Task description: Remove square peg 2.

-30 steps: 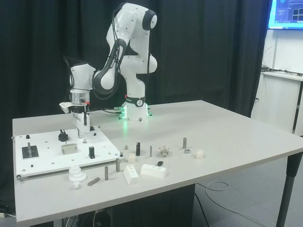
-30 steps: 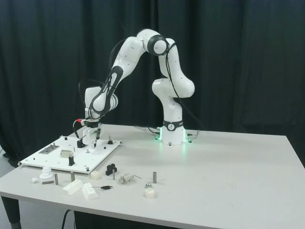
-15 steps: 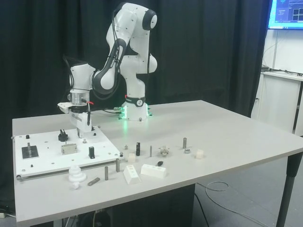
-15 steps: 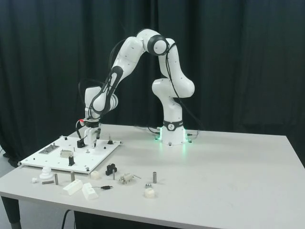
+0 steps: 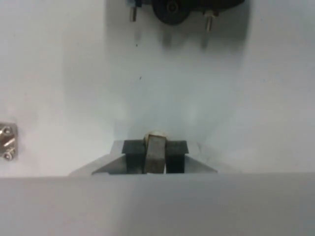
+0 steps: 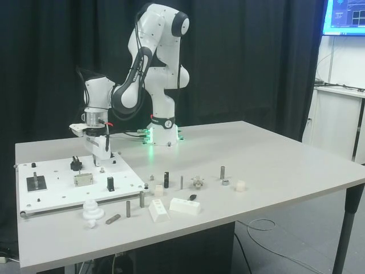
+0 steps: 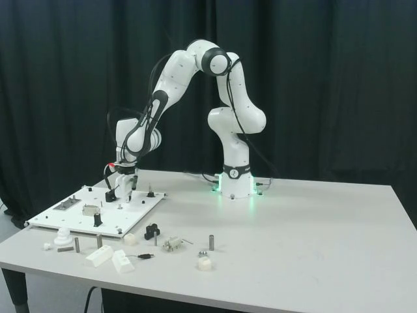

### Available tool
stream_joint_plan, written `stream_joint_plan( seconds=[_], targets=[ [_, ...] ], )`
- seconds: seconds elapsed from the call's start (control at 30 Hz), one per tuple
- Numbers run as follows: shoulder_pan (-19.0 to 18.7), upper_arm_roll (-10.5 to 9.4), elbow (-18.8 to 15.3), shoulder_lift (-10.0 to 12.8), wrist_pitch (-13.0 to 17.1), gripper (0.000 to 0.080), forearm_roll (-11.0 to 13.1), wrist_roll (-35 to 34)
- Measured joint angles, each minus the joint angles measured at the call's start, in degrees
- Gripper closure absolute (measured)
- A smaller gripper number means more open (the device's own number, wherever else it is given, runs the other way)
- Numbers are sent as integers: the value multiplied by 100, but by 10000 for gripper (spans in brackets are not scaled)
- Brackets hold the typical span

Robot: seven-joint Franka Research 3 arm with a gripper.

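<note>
1. The end effector (image 5: 155, 156) was found pinching a grey square peg (image 5: 155, 153) between its black fingers (image 5: 132, 156); the grip is shown plainly in the wrist view.
2. The peg was held over the white board (image 6: 57, 188) at its far edge, above a small round socket (image 5: 155, 134). In both room views the end effector (image 6: 100, 149) was seen raised just clear of the board, so the peg was judged to be lifted out of its seat, though the gap could not be confirmed.
3. Extraction was judged largely done; carrying the peg off the board and setting it on the desk (image 6: 274, 160) was judged to remain.
4. Counted on the board: one black clamp (image 6: 75, 164), one grey metal block (image 6: 83, 180), one black upright post (image 6: 110, 183), one grey post on a base (image 6: 35, 181).
5. Counted on the desk beside the board: two white wedge blocks (image 6: 175, 208), one white stepped cone (image 6: 91, 213), one small white cube (image 6: 240, 185). Several small pins and fittings were noted; their number could not be fixed.
</note>
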State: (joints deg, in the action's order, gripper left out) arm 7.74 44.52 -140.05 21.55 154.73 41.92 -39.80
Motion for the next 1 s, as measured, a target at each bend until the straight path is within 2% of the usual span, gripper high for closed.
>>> stream_joint_plan(
  seconds=[1.0],
  targets=[
    [0, 1, 2, 2, 0, 725, 39, -593]
  ],
)
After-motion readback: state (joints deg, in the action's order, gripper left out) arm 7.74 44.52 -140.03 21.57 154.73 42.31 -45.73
